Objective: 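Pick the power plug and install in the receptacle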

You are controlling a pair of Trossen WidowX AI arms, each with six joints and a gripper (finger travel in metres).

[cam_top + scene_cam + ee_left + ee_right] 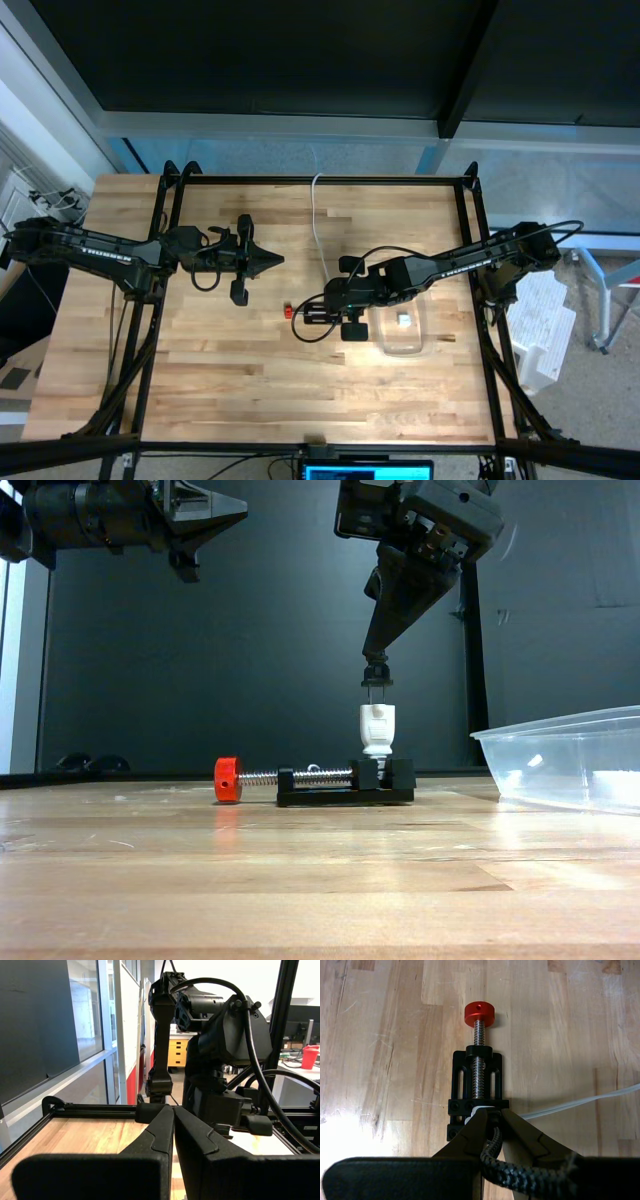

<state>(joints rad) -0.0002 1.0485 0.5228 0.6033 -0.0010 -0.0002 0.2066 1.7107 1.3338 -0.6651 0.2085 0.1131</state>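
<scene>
Above receptacle, R gripper jaws pinch power plug; L gripper aloft.

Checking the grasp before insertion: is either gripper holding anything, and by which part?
The right gripper pinches the power plug by its upper end, prongs down, directly over the receptacle. The left gripper, raised at the left, holds nothing.

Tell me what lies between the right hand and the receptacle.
Only the plug: pinched in the right hand, it hangs directly above the receptacle, as the low view shows. The left hand is parked at the left, raised and shut.
</scene>
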